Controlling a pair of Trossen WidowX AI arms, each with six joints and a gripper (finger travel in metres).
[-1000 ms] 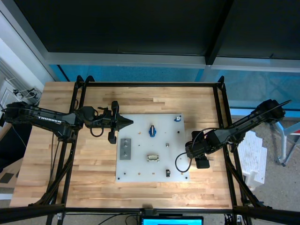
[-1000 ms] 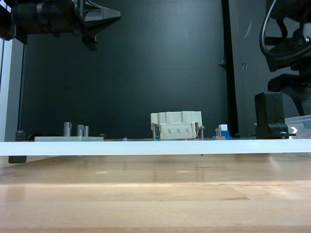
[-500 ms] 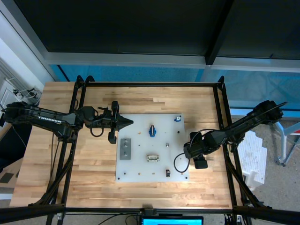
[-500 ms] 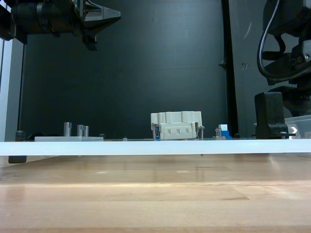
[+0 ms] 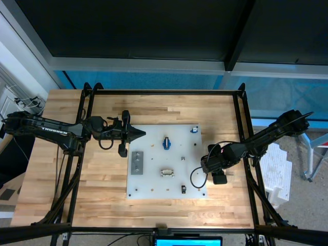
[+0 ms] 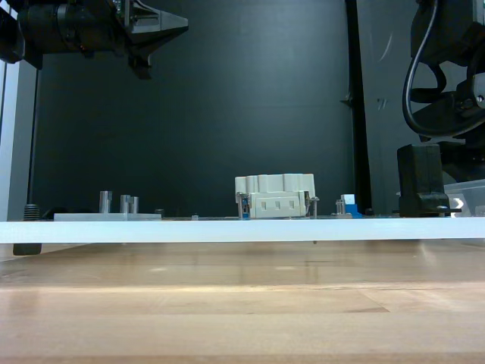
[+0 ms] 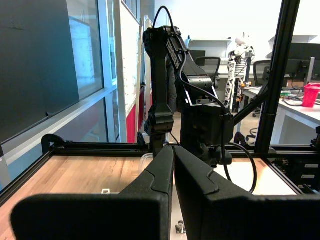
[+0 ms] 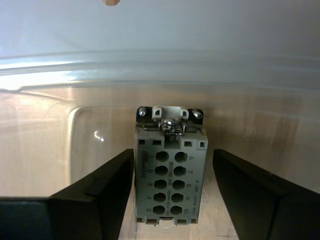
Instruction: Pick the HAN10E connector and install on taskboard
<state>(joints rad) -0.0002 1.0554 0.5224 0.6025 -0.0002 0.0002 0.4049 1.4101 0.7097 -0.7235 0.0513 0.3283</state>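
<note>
The HAN10E connector (image 8: 171, 171), beige-grey with ten numbered holes and a screw at one end, lies in a clear tray (image 8: 75, 135). My right gripper (image 8: 172, 167) is open around it, one black finger on each side, a thin gap showing. In the high view the right gripper (image 5: 208, 165) hangs at the right edge of the white taskboard (image 5: 154, 188). A similar beige block (image 5: 166, 173) stands on the board, also in the low view (image 6: 275, 197). My left gripper (image 5: 139, 134) is shut and empty, held high over the board's left edge (image 7: 173, 165).
On the taskboard stand a grey metal block with holes (image 5: 137, 162), a blue clip (image 5: 166, 143) and a small black fitting (image 5: 184, 190). A black frame rail (image 5: 241, 133) runs close behind the right arm. The clear tray's rim (image 6: 468, 191) shows at the board's right.
The right arm has shifted slightly towards the board's right edge. The left arm and the block on the board have not moved.
</note>
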